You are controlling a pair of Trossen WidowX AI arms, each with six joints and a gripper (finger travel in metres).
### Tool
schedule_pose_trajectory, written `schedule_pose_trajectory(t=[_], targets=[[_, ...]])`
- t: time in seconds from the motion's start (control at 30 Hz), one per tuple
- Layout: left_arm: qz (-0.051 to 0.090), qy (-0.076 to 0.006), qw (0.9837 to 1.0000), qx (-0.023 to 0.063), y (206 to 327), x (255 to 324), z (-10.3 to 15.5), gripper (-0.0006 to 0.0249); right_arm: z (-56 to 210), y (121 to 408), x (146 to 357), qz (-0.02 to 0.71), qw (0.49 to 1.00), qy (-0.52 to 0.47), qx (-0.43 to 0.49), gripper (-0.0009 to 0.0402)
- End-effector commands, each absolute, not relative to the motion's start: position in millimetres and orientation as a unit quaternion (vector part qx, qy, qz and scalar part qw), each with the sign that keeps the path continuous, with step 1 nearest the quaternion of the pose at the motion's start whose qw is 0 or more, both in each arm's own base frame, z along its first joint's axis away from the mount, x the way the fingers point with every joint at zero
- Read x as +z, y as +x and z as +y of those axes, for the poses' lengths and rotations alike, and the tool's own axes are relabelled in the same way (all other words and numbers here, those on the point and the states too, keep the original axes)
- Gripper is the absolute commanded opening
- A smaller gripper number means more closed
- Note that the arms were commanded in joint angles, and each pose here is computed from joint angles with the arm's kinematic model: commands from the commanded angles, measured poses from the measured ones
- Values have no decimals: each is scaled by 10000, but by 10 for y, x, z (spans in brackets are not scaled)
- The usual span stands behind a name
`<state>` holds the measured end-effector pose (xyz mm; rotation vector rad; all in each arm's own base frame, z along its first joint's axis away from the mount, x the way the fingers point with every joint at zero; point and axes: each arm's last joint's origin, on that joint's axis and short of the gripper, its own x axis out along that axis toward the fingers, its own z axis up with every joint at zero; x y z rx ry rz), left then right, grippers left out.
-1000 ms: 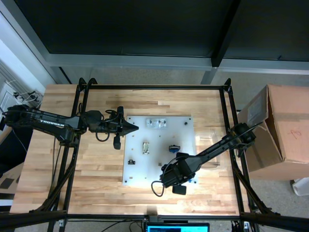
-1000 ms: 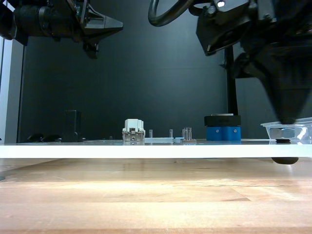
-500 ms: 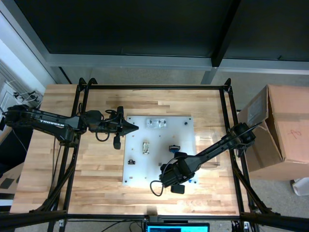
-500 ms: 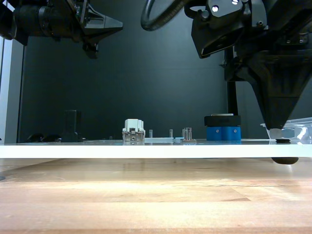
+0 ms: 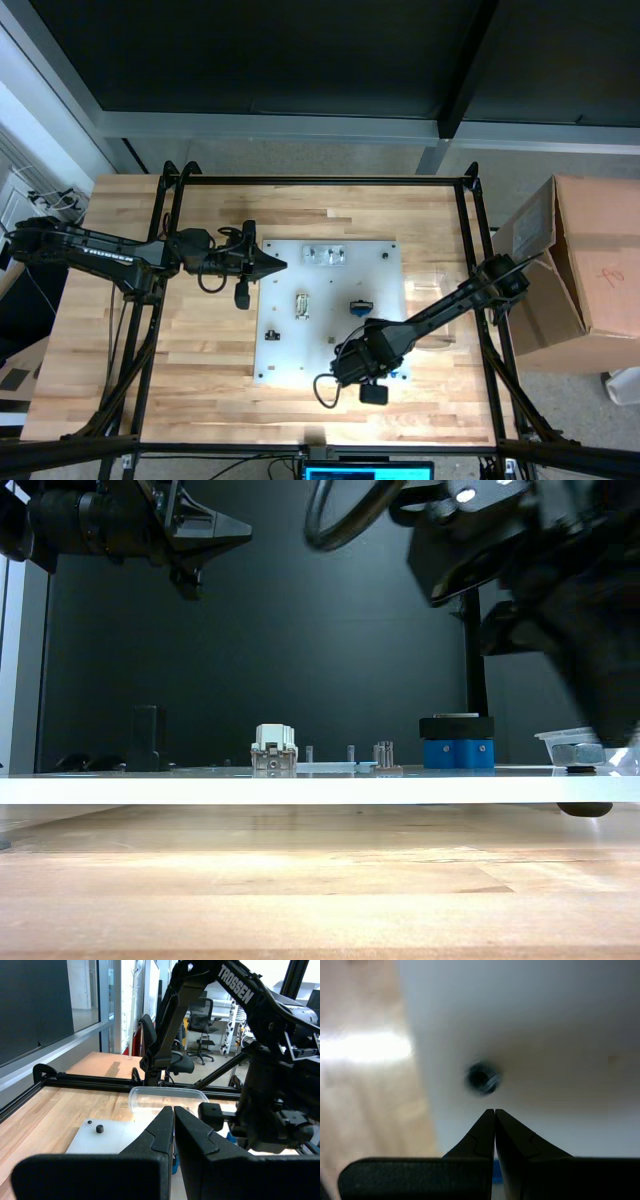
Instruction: Pick the M12 nut and place it on its threads and fasten
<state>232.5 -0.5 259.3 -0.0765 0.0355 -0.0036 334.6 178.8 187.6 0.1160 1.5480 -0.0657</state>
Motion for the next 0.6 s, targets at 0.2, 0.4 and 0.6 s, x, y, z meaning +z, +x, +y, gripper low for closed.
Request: schedule_pose_trajectory(t=[0.2,0.4,0.6], targets=[[179,-382,9991,-18,2325,2592,-5,0,1771,3367,1875,6750,7340,324,-680,0],[179,-382,9991,-18,2325,2592,-5,0,1777,3372,1852,6731,7360,384,-614,0],[177,-382,9991,-18,2325,2593,-5,0,1842,3328,1854,7212,6854,912,415,0]])
